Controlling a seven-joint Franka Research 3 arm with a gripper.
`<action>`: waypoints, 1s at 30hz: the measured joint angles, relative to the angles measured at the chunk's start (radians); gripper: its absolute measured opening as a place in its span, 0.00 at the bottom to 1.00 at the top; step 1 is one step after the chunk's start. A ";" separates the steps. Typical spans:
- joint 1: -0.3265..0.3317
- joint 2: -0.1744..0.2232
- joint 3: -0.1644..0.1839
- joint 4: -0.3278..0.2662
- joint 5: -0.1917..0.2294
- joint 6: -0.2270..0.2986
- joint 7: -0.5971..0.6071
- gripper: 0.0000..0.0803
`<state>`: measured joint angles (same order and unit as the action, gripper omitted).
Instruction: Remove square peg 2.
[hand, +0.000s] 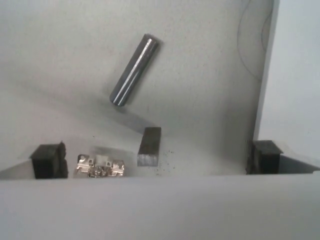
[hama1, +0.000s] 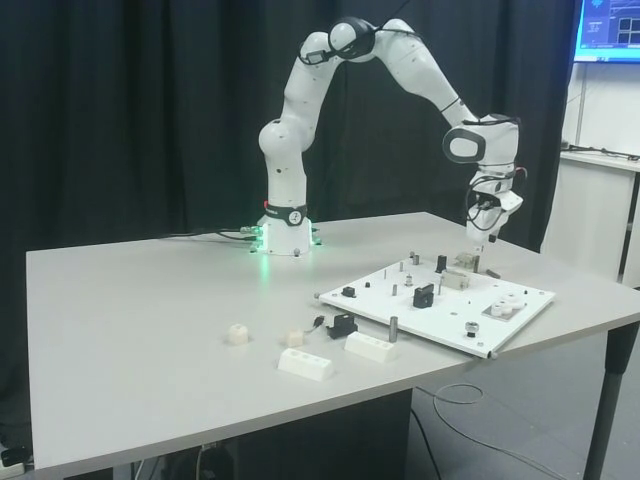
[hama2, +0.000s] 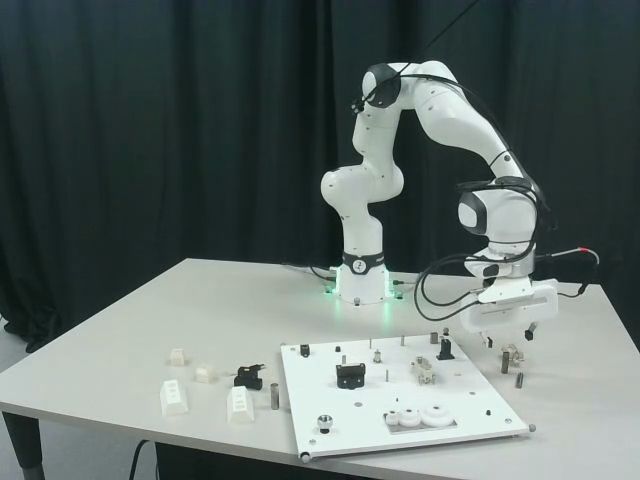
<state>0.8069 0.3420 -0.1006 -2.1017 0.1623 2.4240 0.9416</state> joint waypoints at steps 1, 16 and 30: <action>0.000 0.000 -0.001 0.000 0.000 0.000 0.000 1.00; 0.000 -0.013 -0.065 0.019 -0.057 -0.039 0.000 1.00; -0.020 -0.051 -0.220 0.026 -0.151 -0.117 -0.093 1.00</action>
<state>0.7872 0.2908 -0.3208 -2.0752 0.0109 2.3068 0.8482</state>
